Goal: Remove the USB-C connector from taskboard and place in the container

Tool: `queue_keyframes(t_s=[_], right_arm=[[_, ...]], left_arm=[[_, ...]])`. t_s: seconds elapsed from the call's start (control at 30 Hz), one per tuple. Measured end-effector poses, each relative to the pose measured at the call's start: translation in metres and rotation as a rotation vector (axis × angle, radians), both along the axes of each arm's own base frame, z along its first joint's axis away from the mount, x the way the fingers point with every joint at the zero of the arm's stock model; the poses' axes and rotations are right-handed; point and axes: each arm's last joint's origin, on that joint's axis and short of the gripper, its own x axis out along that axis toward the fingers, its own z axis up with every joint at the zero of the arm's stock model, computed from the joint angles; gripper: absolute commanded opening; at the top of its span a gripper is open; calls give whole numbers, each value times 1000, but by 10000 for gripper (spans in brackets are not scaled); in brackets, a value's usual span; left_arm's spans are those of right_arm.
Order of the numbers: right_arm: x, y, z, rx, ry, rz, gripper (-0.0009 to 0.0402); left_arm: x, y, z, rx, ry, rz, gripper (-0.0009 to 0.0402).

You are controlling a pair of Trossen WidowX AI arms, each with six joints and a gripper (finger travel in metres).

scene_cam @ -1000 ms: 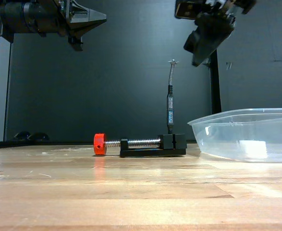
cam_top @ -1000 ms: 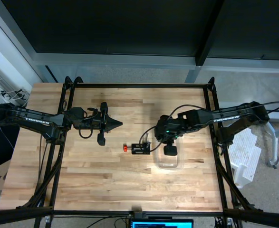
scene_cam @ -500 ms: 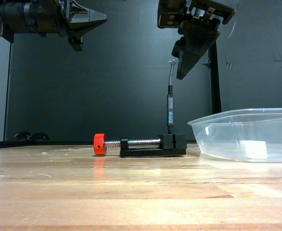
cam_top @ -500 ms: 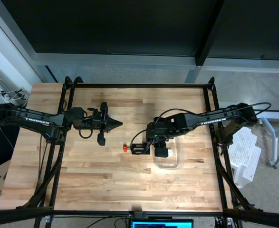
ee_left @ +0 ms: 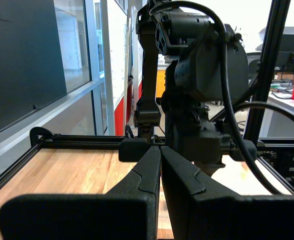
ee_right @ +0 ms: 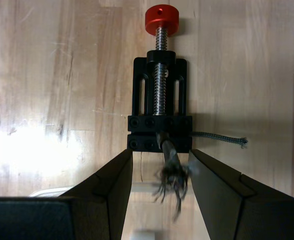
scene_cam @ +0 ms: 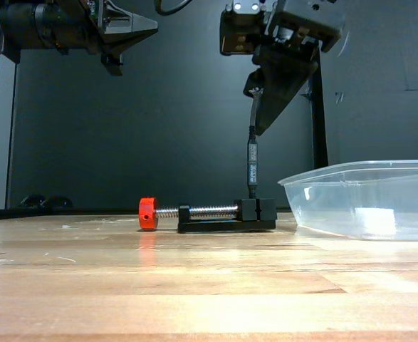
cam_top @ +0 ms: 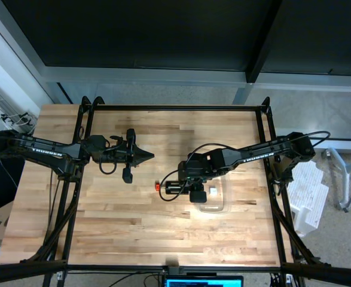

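Right claw (ee_right: 161,152): spread wide around the cable (scene_cam: 251,137) top
Plug (scene_cam: 252,165): upright in vise (scene_cam: 226,216), beneath that claw
Left claw (ee_left: 160,148): pressed closed, well apart

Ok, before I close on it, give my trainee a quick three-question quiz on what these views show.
1. True or false: the USB-C connector already lies in the container.
2. Which gripper hangs right above the taskboard? A) left gripper B) right gripper C) neither
3. Fill in: the right gripper's fingers are ___.
Key: 1 false, it stands upright in the taskboard. 2 B; the left gripper is shut, high up at the left side, far from the taskboard. 3 open, with the connector's frayed cable end between them.
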Motion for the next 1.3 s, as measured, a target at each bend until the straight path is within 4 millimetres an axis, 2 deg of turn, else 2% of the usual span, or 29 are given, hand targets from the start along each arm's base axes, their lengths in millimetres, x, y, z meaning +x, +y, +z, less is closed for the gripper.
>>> queue_keyframes(t_s=[0.57,0.8,1.3], right_arm=[[13,3,-22,-14,27,25,153],[13,4,-22,-17,29,31,151],[14,2,-22,-37,27,77,68]], left_arm=[[0,0,0,0,0,0,0],[0,0,0,0,0,0,0],[0,0,0,0,0,0,0]])
